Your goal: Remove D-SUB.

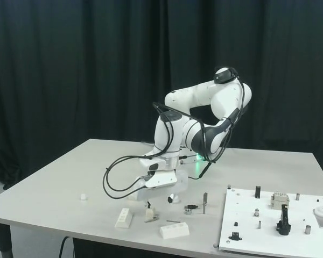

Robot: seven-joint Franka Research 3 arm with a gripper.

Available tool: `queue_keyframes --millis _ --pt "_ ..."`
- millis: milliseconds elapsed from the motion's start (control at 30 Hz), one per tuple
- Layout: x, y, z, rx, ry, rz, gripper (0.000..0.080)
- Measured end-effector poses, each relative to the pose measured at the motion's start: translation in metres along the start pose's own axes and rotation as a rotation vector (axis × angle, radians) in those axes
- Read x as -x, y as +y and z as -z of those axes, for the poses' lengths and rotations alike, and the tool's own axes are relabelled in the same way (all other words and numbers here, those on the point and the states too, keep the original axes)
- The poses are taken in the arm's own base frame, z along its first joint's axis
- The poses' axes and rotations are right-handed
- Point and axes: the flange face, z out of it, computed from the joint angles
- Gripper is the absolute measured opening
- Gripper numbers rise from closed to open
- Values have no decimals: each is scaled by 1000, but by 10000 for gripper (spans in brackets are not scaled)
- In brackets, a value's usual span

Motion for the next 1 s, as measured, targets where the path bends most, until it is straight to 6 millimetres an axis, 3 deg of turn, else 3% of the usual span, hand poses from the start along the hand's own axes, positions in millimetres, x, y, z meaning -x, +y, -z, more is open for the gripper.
queue_keyframes --millis 167,200,1000 --pt "1 -1 0 1 0 3 738" --pt "1 -1 0 1 0 3 796" --pt "6 1 3 -6 -1 20 800"
